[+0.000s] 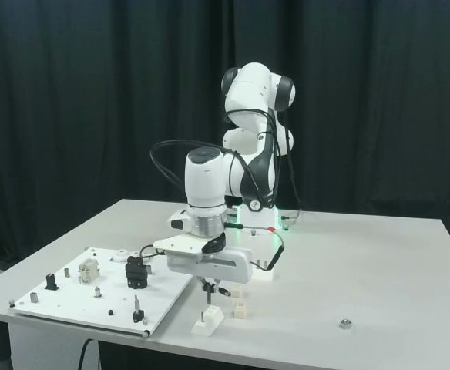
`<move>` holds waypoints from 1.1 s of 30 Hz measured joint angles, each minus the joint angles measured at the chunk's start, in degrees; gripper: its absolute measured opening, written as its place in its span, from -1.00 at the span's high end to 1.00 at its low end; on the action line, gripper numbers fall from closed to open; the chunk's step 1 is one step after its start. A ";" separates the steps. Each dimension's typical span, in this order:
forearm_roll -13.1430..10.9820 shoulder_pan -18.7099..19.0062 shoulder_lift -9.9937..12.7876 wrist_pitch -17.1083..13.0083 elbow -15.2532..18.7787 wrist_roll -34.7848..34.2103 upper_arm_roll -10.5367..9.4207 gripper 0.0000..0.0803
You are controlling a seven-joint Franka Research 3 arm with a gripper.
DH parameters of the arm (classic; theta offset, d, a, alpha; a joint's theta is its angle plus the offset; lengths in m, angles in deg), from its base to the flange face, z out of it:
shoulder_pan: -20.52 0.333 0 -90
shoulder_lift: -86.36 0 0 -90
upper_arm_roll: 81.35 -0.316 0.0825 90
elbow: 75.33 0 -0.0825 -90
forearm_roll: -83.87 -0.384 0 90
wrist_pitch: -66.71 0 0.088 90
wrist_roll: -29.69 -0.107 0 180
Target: Insert square peg 2.
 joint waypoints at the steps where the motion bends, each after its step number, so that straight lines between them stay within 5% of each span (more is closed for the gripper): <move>1: 0.00 0.00 0.00 0.00 0.00 0.00 0.00 0.81; 33: 1.17 -0.09 -0.04 -0.11 -0.25 1.00 0.48 0.81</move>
